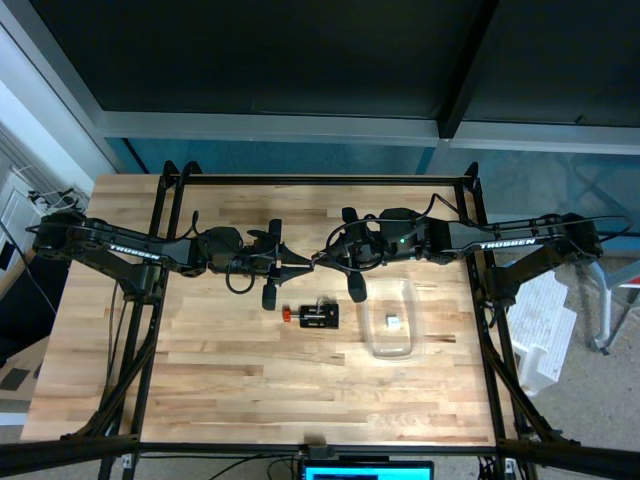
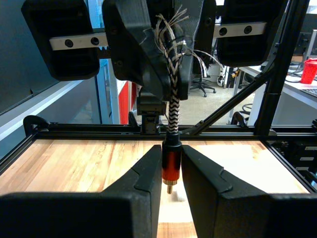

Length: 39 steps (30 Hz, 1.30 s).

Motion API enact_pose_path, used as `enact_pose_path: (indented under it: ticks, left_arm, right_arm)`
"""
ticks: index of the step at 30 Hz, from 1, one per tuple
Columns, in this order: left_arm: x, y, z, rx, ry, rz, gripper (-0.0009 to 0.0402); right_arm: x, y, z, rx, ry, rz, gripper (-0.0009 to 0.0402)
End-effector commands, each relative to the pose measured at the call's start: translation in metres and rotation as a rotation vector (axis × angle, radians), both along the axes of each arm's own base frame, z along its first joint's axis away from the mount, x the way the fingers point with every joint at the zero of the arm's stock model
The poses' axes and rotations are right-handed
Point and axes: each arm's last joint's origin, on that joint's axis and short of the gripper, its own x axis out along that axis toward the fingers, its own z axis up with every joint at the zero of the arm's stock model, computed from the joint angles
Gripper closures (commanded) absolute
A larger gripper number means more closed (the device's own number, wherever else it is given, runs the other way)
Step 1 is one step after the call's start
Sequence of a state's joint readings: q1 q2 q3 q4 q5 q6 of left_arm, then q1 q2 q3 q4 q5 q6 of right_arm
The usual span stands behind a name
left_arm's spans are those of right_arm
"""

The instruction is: Pick the rca connector and install on the hub

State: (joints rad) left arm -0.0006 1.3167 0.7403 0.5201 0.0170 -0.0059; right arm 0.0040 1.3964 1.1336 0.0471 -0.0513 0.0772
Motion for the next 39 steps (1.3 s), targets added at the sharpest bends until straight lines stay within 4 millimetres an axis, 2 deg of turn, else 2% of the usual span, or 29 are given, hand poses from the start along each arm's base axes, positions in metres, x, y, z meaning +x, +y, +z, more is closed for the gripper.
enact_pose_path:
  ticks: [1, 5, 9, 14, 23, 32, 39]
  left_arm:
    - [0.0, 0.0, 0.0, 0.0, -0.001, -0.005, 0.0356]
    - [0.0, 0.0, 0.0, 0.0, -0.001, -0.005, 0.0361]
    - [0.0, 0.0, 0.0, 0.0, 0.0, -0.005, 0.0368]
    - [0.0, 0.0, 0.0, 0.0, 0.0, -0.005, 0.0375]
    - [0.0, 0.0, 0.0, 0.0, 0.0, -0.005, 0.0373]
    - [0.0, 0.0, -0.002, 0.0, 0.019, -0.005, 0.0373]
    - [0.0, 0.0, -0.002, 0.0, 0.024, -0.005, 0.0368]
  right_arm:
    - [0.0, -0.001, 0.0, 0.016, 0.0, -0.027, 0.0307]
    - [0.0, -0.001, 0.0, 0.015, -0.001, -0.036, 0.0259]
    - [0.0, -0.001, 0.001, 0.019, -0.002, -0.036, 0.0235]
    - [-0.004, -0.001, 0.005, 0.019, 0.011, -0.037, 0.0226]
    - [-0.005, 0.0, 0.034, 0.003, 0.291, -0.034, 0.0226]
    - [0.02, 0.0, 0.057, -0.056, 0.57, -0.006, 0.0226]
    - [0.041, 0.0, 0.065, -0.091, 0.674, 0.019, 0.0226]
